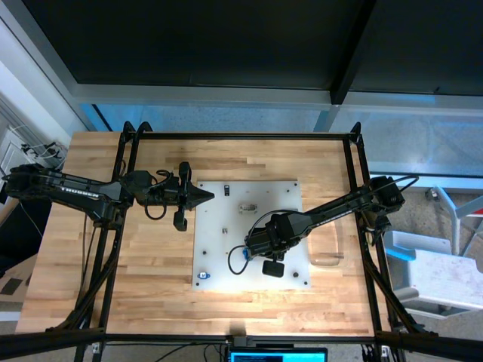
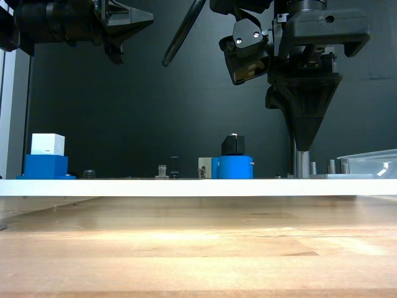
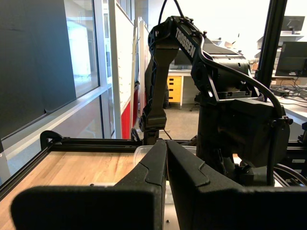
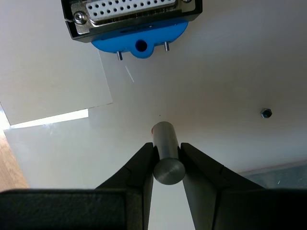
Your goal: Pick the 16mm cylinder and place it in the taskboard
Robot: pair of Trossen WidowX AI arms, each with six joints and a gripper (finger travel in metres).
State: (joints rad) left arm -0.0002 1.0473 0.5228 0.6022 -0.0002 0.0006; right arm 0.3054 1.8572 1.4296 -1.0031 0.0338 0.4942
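Satin metal, matt plastic, sheened wood.
The 16mm cylinder [image 4: 164,135], smooth grey metal, is clasped by the matt black plastic right gripper [image 4: 166,148] over the smooth white taskboard [image 4: 230,72]. The equally matt left gripper [image 3: 166,143] is held closed above the faintly glossy wooden table [image 1: 113,286].

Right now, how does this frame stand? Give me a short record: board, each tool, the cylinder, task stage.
taskboard: flat on the table
left tool: shut, empty, raised near the taskboard's far left edge
right tool: shut on the cylinder, pointing down over the taskboard
cylinder: upright, gripped at its upper end, lower end at board level; cannot tell if seated in a hole
task stage: placing, not yet released
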